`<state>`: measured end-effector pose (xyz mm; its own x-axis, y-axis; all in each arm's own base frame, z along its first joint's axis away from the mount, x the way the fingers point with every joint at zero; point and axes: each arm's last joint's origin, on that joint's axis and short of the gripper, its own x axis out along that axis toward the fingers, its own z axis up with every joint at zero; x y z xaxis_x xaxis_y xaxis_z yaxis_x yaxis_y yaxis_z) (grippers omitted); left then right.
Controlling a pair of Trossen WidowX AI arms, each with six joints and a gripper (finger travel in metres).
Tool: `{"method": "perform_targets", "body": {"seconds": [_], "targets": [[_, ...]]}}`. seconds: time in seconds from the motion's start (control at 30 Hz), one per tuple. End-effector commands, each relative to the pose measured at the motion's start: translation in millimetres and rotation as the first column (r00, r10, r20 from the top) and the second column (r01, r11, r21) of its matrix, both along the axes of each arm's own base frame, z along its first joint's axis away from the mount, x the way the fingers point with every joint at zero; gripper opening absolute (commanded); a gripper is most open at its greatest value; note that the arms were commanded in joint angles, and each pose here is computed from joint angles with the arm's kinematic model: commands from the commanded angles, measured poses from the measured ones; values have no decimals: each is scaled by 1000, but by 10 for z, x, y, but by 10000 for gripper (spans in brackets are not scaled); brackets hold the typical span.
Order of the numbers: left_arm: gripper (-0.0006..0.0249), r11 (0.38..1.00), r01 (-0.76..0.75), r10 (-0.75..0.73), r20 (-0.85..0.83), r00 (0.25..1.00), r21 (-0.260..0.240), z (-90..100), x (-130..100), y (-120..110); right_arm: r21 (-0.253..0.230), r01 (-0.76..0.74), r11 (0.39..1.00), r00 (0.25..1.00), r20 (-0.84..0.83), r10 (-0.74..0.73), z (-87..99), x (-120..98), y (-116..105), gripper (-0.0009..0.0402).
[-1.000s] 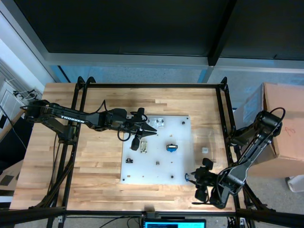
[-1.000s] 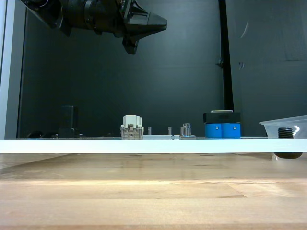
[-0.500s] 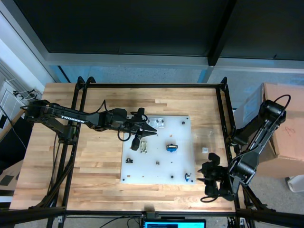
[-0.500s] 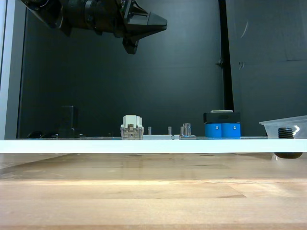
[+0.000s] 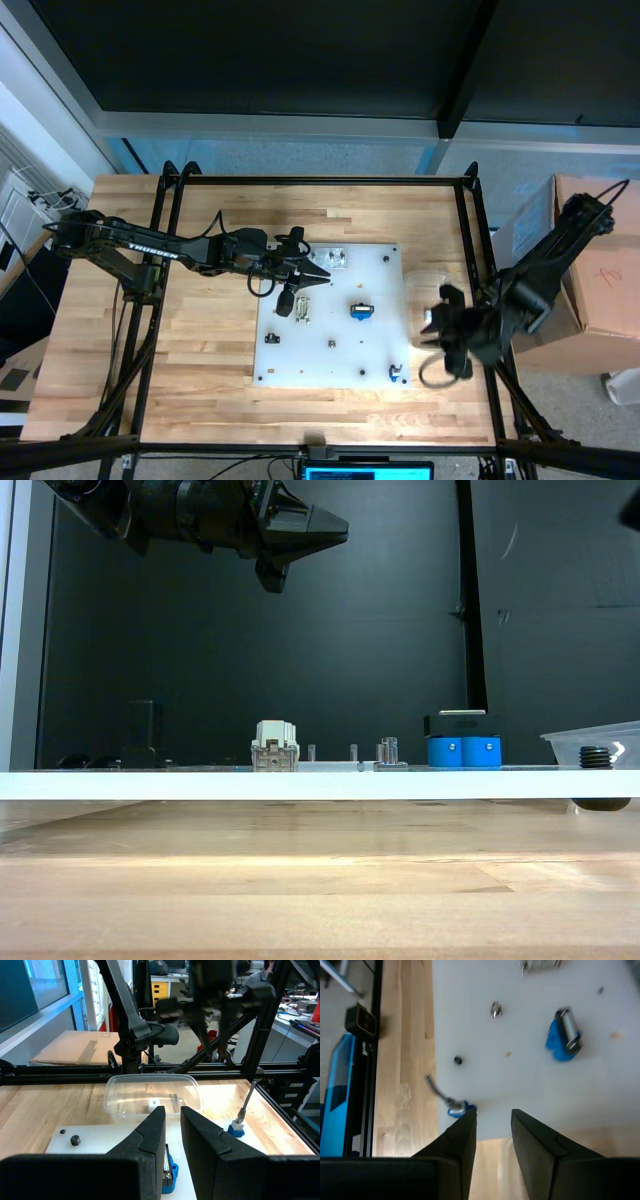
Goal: Pick the RJ45 connector and install on the taskboard
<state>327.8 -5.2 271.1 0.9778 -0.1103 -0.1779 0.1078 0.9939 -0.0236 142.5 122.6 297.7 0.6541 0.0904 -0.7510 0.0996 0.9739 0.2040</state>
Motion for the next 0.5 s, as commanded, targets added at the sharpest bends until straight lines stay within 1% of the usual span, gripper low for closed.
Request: {"method": "perform_targets", "body": {"seconds": [0.03, 0.13, 0.17, 0.23, 0.27, 0.33, 0.37, 0.43, 0.5], "targets": [[40, 1000, -1, 1, 11, 1000, 1, 19, 5, 2, -2, -12, 1000, 999, 42, 12, 126, 18, -282, 64], [40, 1000, 0, 0, 13, 1000, 0, 30, 8, 1, -21, -16, 1000, 996, 91, 18, 217, 10, -505, 39], [40, 1000, 0, 0, 13, 1000, 0, 28, 7, 1, -38, -17, 999, 994, 110, 21, 242, 9, -566, 30], [39, 1000, 22, -22, 2, 1000, -17, 23, 1, -8, -69, -7, 998, 989, 147, 17, 284, 16, -675, 8], [39, 999, 38, -38, 16, 999, -13, 38, 3, -13, -84, 1, 996, 985, 170, 13, 307, 21, -720, -3], [31, 1000, 20, -20, 32, 999, -7, 57, 6, -2, -113, 13, 994, 974, 226, 13, 354, 36, -787, 3], [22, 1000, -8, 7, 40, 999, 3, 72, 0, 10, -124, 17, 992, 965, 263, 17, 380, 45, -812, 2], [-2, 998, -57, 56, 53, 997, 14, 96, -14, 27, -152, 18, 988, 934, 354, 37, 430, 66, -844, -1], [2, 996, -87, 85, 72, 994, 15, 150, -44, 48, -164, 38, 986, 900, 435, 38, 461, 83, -882, 0]]}}
